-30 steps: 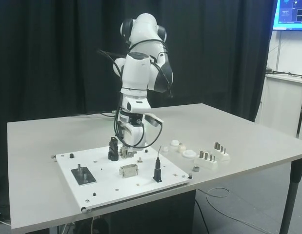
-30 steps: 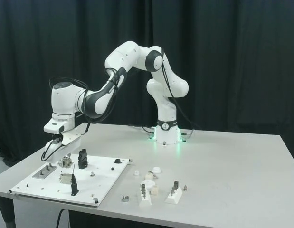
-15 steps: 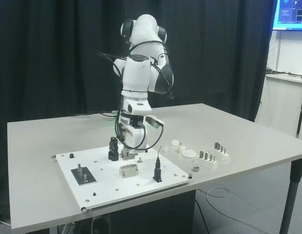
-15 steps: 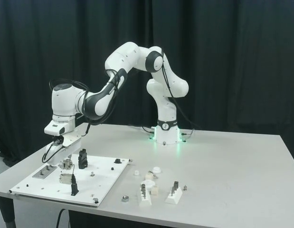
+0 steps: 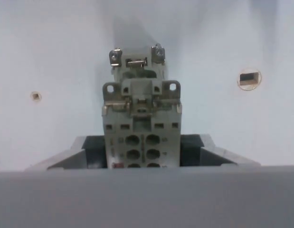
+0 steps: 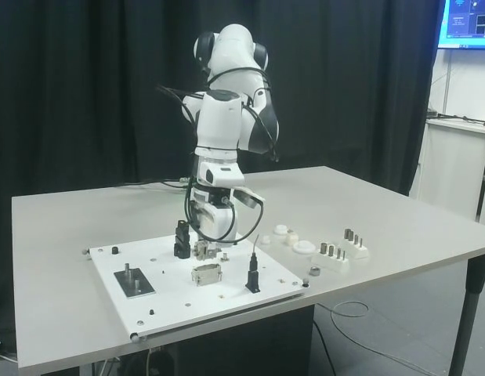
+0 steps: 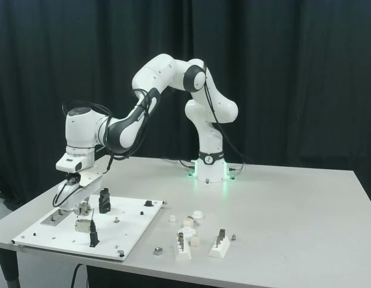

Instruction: Insert waterproof.

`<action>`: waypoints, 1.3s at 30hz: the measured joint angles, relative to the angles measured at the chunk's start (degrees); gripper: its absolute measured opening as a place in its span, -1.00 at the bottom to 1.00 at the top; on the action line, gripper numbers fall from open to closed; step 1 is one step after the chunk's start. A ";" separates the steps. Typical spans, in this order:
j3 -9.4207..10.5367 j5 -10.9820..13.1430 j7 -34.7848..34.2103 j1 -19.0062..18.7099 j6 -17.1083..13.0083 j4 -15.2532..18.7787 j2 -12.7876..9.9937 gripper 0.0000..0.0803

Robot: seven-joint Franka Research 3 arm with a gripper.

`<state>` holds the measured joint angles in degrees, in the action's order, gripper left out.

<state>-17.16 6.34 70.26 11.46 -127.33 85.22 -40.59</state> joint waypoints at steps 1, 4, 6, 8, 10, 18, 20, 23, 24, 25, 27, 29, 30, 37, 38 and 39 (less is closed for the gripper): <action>0.00 0.00 0.07 0.00 -0.17 0.00 -0.07 -0.22; 0.00 0.00 0.35 0.00 -0.56 0.00 -0.30 -0.22; 0.00 0.02 0.41 0.00 -0.73 0.00 -0.45 -0.22; 0.00 0.03 0.42 0.01 -0.91 0.00 -0.60 -0.22; 0.00 0.06 0.42 0.02 -1.08 0.00 -0.74 -0.22; 0.00 0.41 0.48 0.03 -1.59 0.03 -1.22 -0.22; 0.00 0.52 0.55 0.03 -1.59 0.06 -1.26 -0.22; 0.00 0.78 0.70 0.03 -1.59 0.12 -1.27 -0.22; 0.00 0.88 0.78 0.03 -1.59 0.15 -1.27 -0.22; 0.00 0.95 0.88 0.03 -1.59 0.17 -1.27 -0.22; 0.00 1.07 1.09 0.03 -1.59 0.22 -1.27 -0.22; 0.00 1.16 1.17 0.03 -1.59 0.27 -1.27 -0.22; 0.00 1.18 1.18 0.03 -1.59 0.30 -1.27 -0.22; 0.00 1.24 1.35 0.03 -1.59 0.50 -1.27 -0.22; 0.00 1.25 1.40 0.03 -1.59 0.54 -1.27 -0.22; 0.00 1.26 1.45 0.03 -1.59 0.59 -1.27 -0.22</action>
